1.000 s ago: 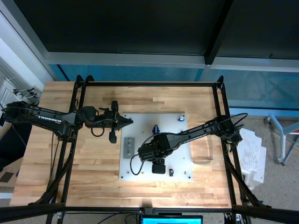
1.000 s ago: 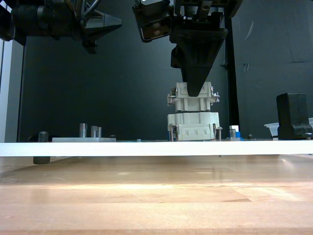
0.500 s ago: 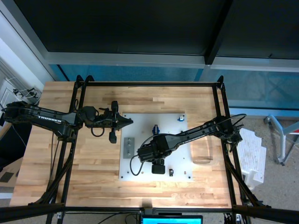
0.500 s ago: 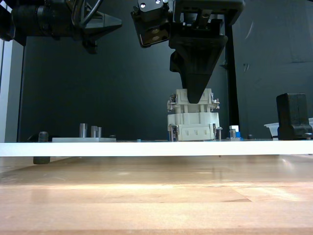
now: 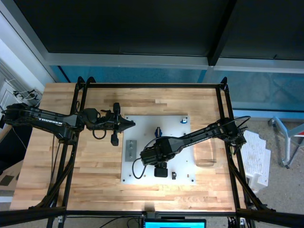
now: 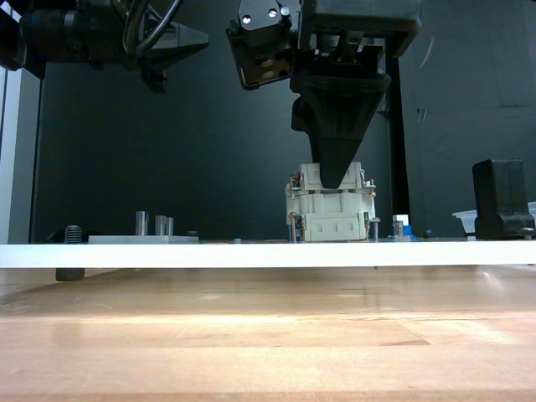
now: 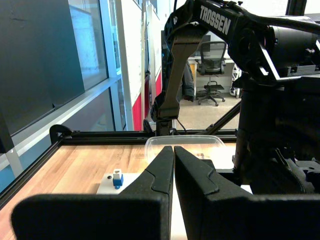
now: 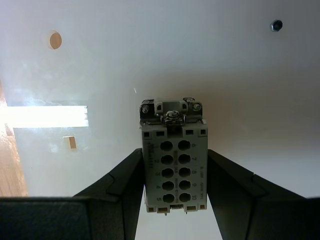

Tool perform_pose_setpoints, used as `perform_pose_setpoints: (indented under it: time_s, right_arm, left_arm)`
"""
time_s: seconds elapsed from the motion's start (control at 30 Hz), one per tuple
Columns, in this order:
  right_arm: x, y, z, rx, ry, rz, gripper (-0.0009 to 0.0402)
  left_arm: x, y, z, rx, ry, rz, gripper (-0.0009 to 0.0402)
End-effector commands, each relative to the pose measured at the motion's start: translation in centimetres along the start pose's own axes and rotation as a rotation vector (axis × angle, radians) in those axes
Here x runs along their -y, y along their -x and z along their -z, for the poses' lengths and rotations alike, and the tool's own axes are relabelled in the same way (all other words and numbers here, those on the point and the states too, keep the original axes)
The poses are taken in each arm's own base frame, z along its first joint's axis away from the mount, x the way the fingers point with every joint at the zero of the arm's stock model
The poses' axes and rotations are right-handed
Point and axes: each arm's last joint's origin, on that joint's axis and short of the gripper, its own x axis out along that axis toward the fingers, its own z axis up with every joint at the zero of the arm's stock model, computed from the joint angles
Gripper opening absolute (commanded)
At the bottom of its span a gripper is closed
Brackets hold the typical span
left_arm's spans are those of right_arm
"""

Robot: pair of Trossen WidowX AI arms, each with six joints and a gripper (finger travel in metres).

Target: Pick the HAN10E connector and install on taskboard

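The beige-grey HAN10E connector [image 8: 173, 160] sits between the black fingers [image 8: 125, 180] of my right gripper [image 8: 173, 176], which is shut on its sides. In the low view the connector [image 6: 308, 179] rests down on a matching beige base [image 6: 329, 223] mounted on the white taskboard [image 6: 167, 254], with the right gripper [image 6: 339, 172] pointing straight down onto it. From above, the right gripper [image 5: 160, 164] hides the connector near the middle of the taskboard [image 5: 142, 176]. My left gripper [image 5: 128, 123] hovers shut and empty at the board's far-left edge.
A grey metal block [image 5: 129, 151] lies on the board's left part and a blue part [image 5: 158, 130] stands behind the right gripper. A clear plastic tray [image 5: 205, 154] sits just right of the board. A black block [image 6: 501, 201] stands at the board's right end.
The right gripper has lowered the connector; the gap between it and the base has closed and the two now sit together. The left arm has not moved.
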Motion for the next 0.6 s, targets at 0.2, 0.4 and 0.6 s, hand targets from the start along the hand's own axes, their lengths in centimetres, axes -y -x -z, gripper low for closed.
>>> perform_pose_setpoints:
  time_s: [0.2, 0.4, 0.6]
  right_arm:
    - [0.0, -1.3, 0.4, -0.018, 0.001, 0.006, 0.0012]
    - [0.1, -0.8, 0.5, -0.008, 0.001, 0.003, 0.0013]
    - [0.1, -0.3, 0.5, 0.005, 0.01, -0.002, 0.005]
  left_arm:
    - [0.0, 0.0, 0.0, 0.001, 0.0, 0.0, 0.0001]
    - [0.0, 0.0, 0.0, 0.001, 0.0, 0.0, 0.0001]
    - [0.0, 0.0, 0.0, 0.001, 0.0, 0.0, 0.0001]
